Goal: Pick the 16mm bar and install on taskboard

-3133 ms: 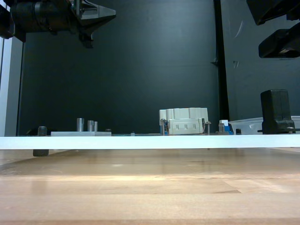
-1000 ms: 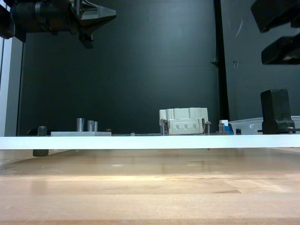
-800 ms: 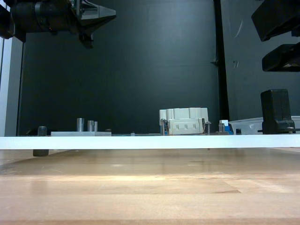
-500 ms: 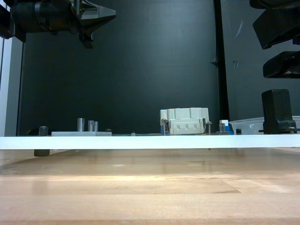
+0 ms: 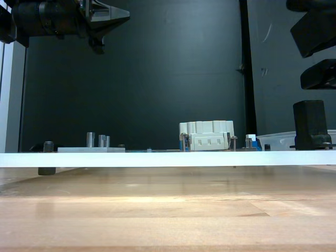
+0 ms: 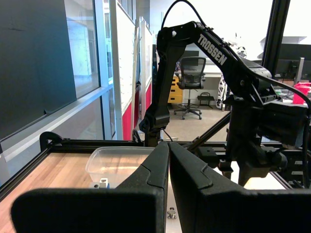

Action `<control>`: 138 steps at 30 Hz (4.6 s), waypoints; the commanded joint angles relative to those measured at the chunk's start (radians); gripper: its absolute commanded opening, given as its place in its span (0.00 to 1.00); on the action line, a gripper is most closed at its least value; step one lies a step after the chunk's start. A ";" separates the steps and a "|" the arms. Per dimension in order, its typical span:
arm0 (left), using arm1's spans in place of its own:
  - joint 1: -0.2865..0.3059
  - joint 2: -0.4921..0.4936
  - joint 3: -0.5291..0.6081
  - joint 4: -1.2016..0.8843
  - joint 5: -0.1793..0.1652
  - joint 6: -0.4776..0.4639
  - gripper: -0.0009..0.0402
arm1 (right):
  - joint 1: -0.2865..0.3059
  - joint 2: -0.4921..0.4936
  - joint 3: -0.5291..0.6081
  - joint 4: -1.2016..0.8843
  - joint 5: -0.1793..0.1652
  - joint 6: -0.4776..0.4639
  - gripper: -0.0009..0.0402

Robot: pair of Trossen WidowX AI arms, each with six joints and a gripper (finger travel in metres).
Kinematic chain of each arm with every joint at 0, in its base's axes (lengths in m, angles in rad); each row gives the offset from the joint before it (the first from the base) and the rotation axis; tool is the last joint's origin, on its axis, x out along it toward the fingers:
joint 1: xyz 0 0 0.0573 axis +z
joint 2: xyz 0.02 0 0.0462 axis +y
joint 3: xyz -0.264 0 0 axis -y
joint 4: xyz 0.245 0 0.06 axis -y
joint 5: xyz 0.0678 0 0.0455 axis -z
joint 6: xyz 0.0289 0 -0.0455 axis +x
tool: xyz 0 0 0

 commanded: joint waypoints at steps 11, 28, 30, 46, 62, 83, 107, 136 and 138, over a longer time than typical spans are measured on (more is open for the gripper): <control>0.000 0.000 0.000 0.000 0.000 0.000 0.02 | -0.001 -0.034 0.038 -0.061 0.014 -0.006 0.68; 0.000 0.000 0.000 0.000 0.000 0.000 0.02 | -0.001 -0.163 0.048 -0.131 0.023 -0.002 0.71; 0.000 0.000 0.000 0.000 0.000 0.000 0.02 | -0.002 -0.163 0.048 -0.132 0.023 -0.003 0.71; 0.000 0.000 0.000 0.000 0.000 0.000 0.02 | -0.002 -0.163 0.048 -0.130 0.023 -0.005 0.71; 0.000 0.000 0.000 0.000 0.000 0.000 0.02 | -0.194 -0.240 0.047 -0.142 0.077 -0.206 0.71; 0.000 0.000 0.000 0.000 0.000 0.000 0.02 | -0.610 -0.438 0.045 0.091 0.087 -0.603 0.37; 0.000 0.000 0.000 0.000 0.000 0.000 0.02 | -0.673 -0.634 -0.214 0.673 -0.036 -0.695 0.02; 0.000 0.000 0.000 0.000 0.000 0.000 0.02 | -0.689 -0.717 -0.564 1.354 -0.038 -0.597 0.02; 0.000 0.000 0.000 0.000 0.000 0.000 0.02 | -0.689 -0.719 -0.566 1.352 -0.039 -0.595 0.02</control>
